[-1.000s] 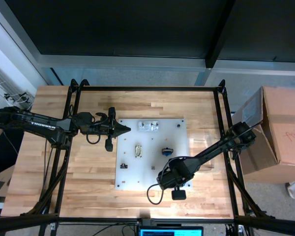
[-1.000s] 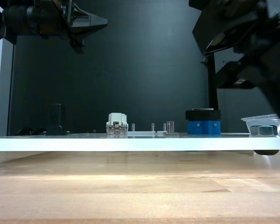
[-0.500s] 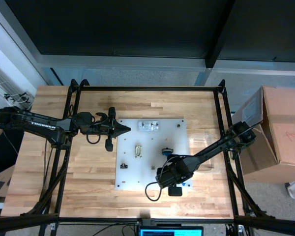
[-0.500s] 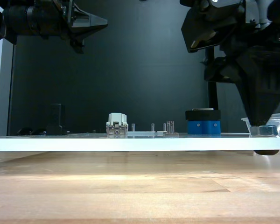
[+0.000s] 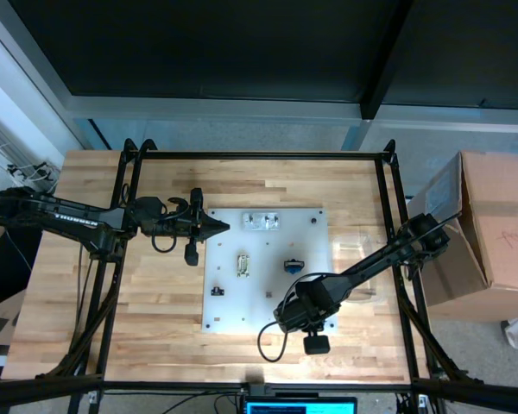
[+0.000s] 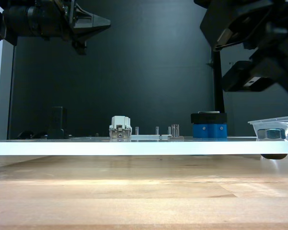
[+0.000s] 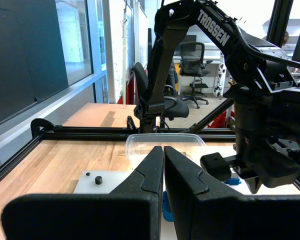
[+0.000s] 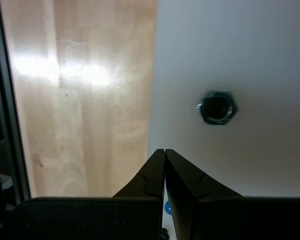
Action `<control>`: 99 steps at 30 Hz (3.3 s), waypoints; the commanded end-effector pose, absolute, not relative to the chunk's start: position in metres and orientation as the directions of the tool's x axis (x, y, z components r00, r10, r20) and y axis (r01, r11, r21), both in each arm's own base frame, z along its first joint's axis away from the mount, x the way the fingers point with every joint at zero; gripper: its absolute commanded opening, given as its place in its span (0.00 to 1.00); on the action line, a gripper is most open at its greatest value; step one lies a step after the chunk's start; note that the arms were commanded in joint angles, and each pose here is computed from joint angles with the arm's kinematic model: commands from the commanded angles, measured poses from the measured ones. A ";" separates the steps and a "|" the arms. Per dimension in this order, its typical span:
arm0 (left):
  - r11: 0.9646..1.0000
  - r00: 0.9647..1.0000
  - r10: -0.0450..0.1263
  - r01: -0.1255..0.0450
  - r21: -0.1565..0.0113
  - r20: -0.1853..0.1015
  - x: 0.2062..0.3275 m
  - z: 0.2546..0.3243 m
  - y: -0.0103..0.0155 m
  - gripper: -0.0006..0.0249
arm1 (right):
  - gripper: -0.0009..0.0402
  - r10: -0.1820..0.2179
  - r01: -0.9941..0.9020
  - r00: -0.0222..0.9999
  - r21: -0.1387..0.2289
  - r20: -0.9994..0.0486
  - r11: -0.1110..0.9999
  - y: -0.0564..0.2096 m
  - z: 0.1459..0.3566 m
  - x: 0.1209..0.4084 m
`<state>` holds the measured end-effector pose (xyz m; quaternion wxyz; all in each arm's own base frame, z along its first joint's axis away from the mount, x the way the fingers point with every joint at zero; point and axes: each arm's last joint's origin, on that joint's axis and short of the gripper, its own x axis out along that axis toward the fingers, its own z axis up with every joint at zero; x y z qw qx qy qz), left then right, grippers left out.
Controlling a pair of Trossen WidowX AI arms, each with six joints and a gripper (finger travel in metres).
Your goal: Pick the M12 nut and place it on its threads and fasten
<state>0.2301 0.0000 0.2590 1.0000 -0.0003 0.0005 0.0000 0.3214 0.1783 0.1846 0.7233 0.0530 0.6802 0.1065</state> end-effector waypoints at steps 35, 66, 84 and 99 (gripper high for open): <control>1.000 1.000 0.000 0.000 -0.001 -0.001 0.230 0.2589 0.0000 0.03 | 0.02 0.094 -0.049 0.179 0.087 -0.979 0.995 0.169 0.201 0.317; 1.000 1.000 0.000 0.000 -0.001 -0.001 0.230 0.2589 0.0000 0.02 | 0.02 0.020 -0.001 0.939 0.054 -0.343 0.999 0.014 0.315 0.270; 1.000 1.000 0.000 0.000 0.000 -0.001 0.230 0.2589 0.0000 0.03 | 0.02 -0.019 0.018 1.000 0.071 0.012 0.997 0.000 0.274 0.227; 1.000 1.000 0.000 0.000 0.000 -0.001 0.230 0.2589 0.0000 0.03 | 0.02 -0.005 0.004 1.000 0.072 0.015 0.997 0.000 0.265 0.225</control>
